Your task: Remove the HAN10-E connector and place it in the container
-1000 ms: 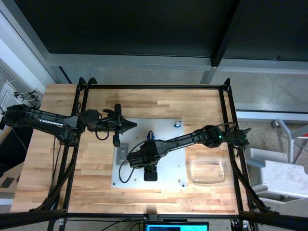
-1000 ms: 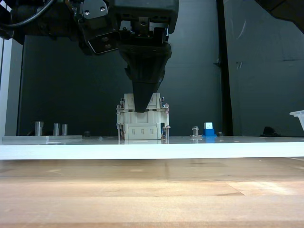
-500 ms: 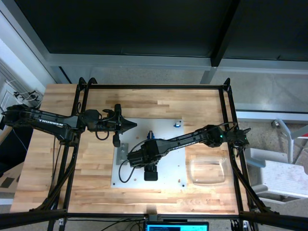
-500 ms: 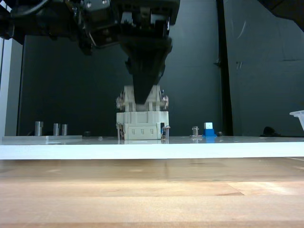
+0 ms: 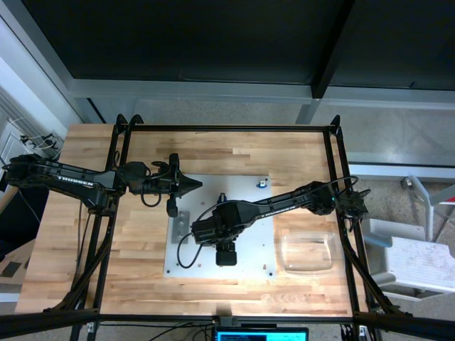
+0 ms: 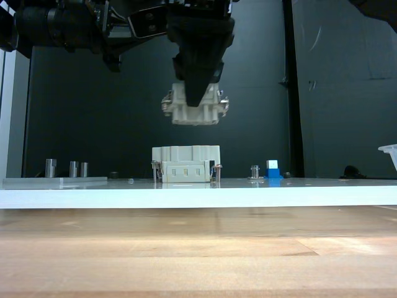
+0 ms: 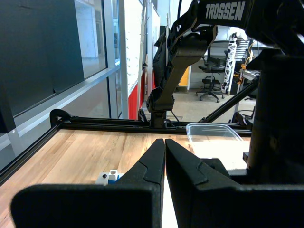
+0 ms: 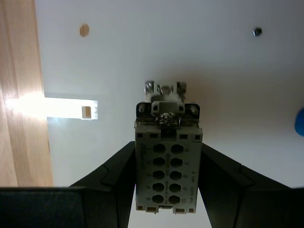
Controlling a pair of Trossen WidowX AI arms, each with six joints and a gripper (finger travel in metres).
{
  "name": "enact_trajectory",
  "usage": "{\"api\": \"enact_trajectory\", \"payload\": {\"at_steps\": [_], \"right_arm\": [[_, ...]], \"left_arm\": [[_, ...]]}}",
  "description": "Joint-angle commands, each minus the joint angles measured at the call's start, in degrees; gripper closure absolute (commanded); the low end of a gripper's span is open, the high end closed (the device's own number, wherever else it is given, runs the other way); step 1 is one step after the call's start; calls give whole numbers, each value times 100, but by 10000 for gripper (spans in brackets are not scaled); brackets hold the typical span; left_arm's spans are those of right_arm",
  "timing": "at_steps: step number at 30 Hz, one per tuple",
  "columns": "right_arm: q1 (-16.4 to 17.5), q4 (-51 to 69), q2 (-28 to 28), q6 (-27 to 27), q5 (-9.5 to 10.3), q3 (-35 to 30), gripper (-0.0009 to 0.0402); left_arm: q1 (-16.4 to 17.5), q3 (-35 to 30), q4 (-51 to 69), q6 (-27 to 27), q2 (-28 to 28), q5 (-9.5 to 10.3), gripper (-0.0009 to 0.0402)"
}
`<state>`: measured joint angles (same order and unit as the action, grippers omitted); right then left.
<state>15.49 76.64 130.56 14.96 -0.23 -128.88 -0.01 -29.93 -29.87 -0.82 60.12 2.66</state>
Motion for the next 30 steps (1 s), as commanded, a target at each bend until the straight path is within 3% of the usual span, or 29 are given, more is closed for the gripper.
{"api": "enact_trajectory", "payload": {"at_steps": [1,6,10,30], "right_arm": [[31,184,-70,107,-20,0,391],[107,216,-212,229,-55,28,391],[177,157,-470,374,-234,361,391],[566,-1209,-2743,1725,-323,3921,391]], "left_arm": [[0,-2,2,2,0,-2,393],[2,-2,0,2,0,-2,393],[0,-2,0,2,0,-2,393],[0,-2,2,2,0,-2,393]]}}
